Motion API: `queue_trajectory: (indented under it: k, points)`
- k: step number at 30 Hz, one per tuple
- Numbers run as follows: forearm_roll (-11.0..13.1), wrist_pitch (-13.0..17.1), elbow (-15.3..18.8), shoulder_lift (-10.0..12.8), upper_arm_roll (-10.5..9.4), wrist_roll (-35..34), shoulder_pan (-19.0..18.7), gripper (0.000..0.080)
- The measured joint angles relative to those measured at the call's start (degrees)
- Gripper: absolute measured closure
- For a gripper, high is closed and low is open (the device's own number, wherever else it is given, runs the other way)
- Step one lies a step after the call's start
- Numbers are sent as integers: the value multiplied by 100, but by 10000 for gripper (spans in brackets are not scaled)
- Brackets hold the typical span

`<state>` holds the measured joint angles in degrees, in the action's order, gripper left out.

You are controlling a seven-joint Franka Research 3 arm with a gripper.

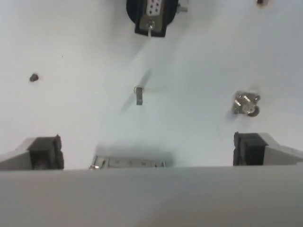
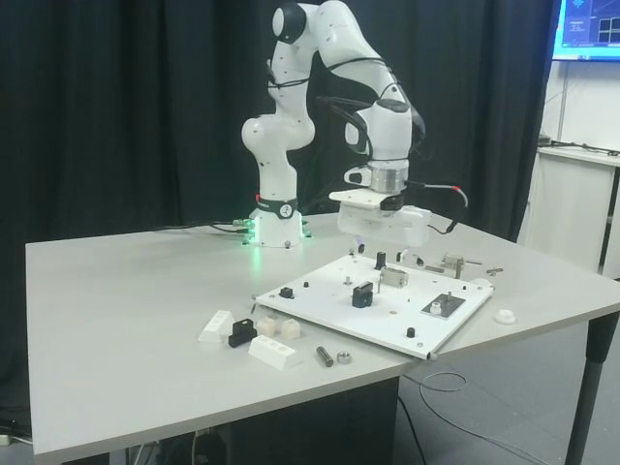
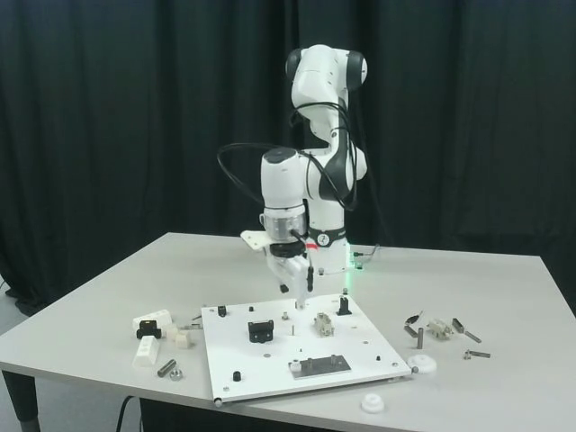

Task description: Remove square peg 1.

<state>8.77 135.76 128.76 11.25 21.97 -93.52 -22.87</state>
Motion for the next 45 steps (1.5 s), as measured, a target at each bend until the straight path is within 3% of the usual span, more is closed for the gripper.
queue_trajectory:
  k: [13, 19, 29, 45]
  points:
    - [0, 1210, 681, 22, -1, -476, -174, 3]
    - [0, 1551, 841, 82, -35, -569, -197, 3]
    - [0, 1808, 817, 296, -163, -577, -197, 3]
    - [0, 1807, 455, 678, -179, -574, -114, 3]
